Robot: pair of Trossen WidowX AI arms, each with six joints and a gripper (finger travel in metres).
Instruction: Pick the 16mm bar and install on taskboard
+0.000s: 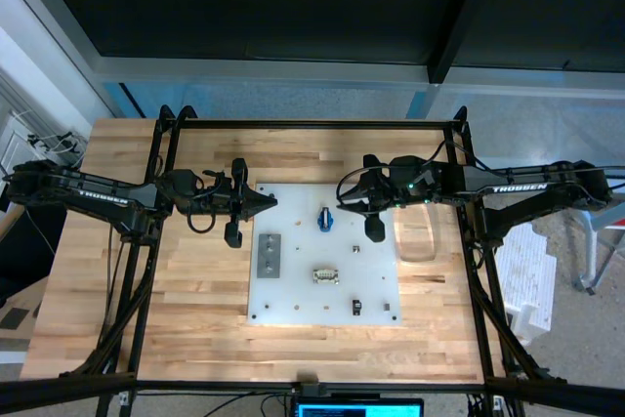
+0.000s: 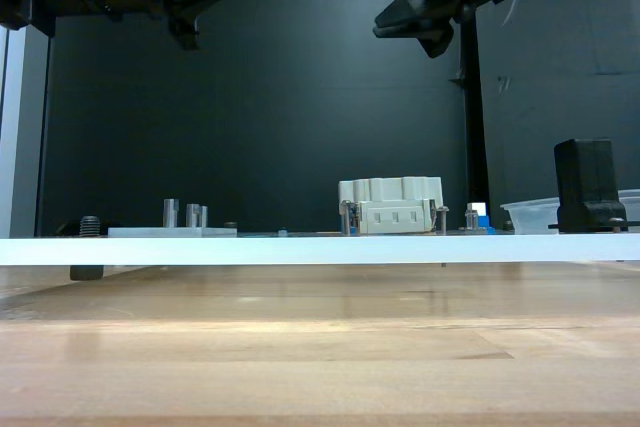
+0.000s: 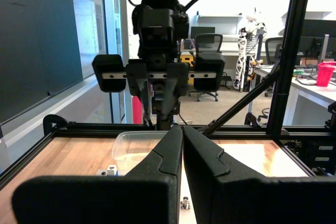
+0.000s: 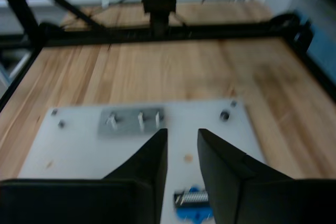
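The white taskboard [image 1: 293,305] lies flat in the middle of the table and carries a grey block [image 1: 269,254] with upright pegs, a blue clip [image 1: 325,219] and a beige connector [image 1: 325,275]. A tiny grey stub [image 1: 356,247] stands on the board right of centre; I cannot tell whether it is the 16mm bar. My left gripper [image 1: 273,198] hovers high over the board's far left corner, shut and holding nothing. My right gripper [image 1: 341,200] hangs high above the blue clip [image 4: 191,208], open with nothing between its fingers.
A clear plastic tray [image 1: 415,231] sits on the wood just off the board's right edge. A small black part [image 1: 356,307] stands near the board's front edge. Black frame rails run along the table's sides and back.
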